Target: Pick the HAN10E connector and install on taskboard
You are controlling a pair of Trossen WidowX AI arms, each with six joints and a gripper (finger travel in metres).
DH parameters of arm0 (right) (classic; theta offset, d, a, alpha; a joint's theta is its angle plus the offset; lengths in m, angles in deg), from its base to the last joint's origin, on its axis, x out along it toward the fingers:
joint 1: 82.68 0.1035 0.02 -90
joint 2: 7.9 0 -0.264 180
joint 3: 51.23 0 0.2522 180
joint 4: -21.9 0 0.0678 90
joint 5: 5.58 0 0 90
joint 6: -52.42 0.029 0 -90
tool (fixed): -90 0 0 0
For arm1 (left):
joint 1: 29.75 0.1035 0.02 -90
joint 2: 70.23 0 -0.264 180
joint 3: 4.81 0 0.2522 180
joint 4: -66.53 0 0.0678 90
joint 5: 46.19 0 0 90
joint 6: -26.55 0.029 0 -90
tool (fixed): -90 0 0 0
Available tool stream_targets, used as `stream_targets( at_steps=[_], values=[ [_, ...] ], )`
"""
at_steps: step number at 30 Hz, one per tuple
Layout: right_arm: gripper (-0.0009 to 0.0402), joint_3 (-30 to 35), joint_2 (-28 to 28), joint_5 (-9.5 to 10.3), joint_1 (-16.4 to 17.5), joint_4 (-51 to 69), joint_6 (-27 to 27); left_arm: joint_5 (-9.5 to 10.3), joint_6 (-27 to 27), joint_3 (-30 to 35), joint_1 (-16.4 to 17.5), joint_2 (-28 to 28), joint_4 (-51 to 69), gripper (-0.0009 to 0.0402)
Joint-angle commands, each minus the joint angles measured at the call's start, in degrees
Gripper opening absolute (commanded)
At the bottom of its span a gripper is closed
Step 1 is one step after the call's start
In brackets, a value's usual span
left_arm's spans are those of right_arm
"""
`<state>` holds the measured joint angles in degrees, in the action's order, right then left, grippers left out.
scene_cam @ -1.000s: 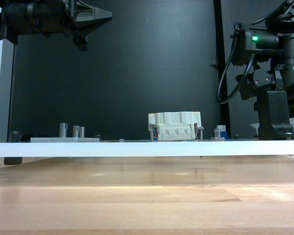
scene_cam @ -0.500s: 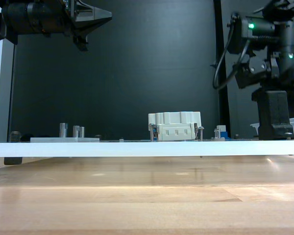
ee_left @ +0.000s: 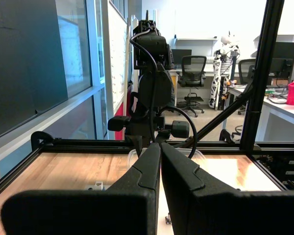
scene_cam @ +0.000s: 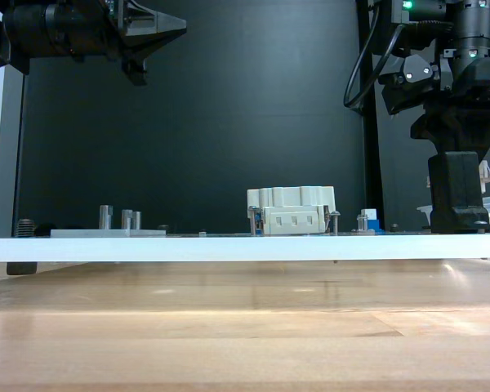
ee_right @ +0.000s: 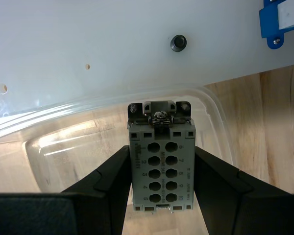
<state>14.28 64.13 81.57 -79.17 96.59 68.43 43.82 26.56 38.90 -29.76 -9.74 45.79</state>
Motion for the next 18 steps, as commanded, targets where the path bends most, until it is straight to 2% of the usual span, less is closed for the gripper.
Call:
stream_targets(
  at_steps=[1,5,10,18],
  values=[
    [0.0024,0.2,0.0,-0.02,0.1,0.0,0.0,0.00,0.0,0.0,0.0,0.0,0.0,0.0001],
    [0.0023,0.2,0.0,-0.02,0.3,0.0,0.1,0.00,0.0,0.0,0.0,0.0,0.0,0.0001],
    [0.0023,2.9,1.2,0.04,2.6,0.3,0.7,0.00,0.0,0.0,0.0,0.0,0.0,0.0001],
    [0.0023,10.0,7.7,1.09,6.3,1.6,2.6,0.00,0.0,0.0,0.0,0.0,0.0,0.0001]
  ],
)
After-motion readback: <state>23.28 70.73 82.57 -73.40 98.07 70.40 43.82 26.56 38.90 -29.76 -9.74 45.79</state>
